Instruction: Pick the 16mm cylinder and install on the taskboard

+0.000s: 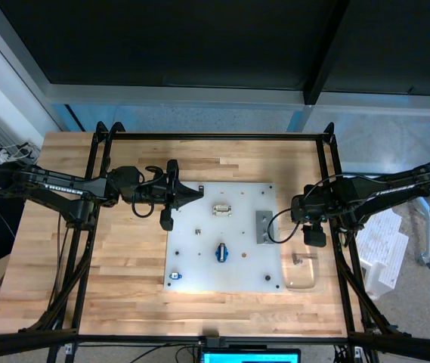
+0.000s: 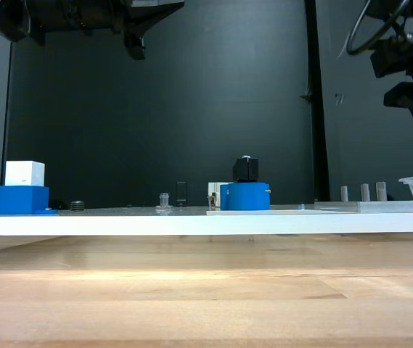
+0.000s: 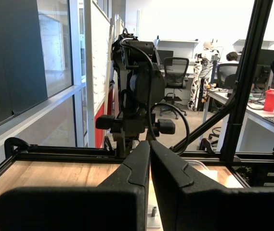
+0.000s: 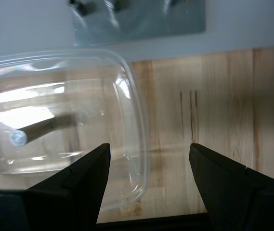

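Observation:
The 16mm cylinder, a small silver-grey peg, sits inside the clear plastic tray; from above the cylinder shows in the tray's far half. My right gripper hovers above the tray's far edge, open, with nothing between its fingers. The taskboard is a white square plate in the middle of the table. High over the taskboard's far left corner, my left gripper points right and is shut and empty; its two fingers press together.
On the taskboard stand a grey metal block with pegs, a blue connector, a white-and-blue fitting and small studs. The tray lies just right of the board. Black frame rails border the table.

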